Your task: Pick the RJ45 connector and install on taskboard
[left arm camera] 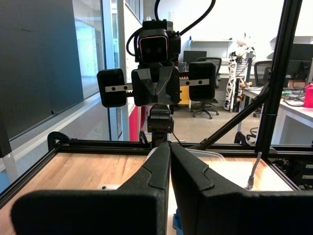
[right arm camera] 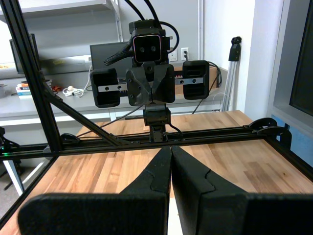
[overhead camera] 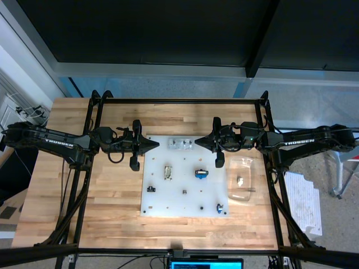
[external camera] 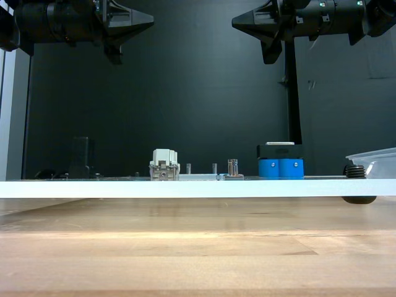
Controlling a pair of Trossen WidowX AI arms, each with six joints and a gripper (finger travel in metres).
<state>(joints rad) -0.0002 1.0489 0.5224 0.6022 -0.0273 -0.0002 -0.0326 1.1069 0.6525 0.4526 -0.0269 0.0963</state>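
black left gripper (overhead camera: 157,144) and right gripper (overhead camera: 196,142) hang clenched, empty, above flat white board (overhead camera: 179,203); clear-plastic plug, unlocated, likely light, brittle: pinch its grey boot.

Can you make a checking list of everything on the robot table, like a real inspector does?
Surface: wooden table with a white board lying on it.
Job's things: clear tray by the board's right edge, white block inside; blue jack at the board's near right corner; where the connector is cannot be told.
Clutter: other board fittings, such as a blue part.
Grippers: left gripper shut, empty, high above the board's far left corner; right gripper shut, empty, high above its far edge.
Cables: black loop on the left arm; grey cable not seen.
Surroundings: lit screen at the near edge; papers on the floor at right.
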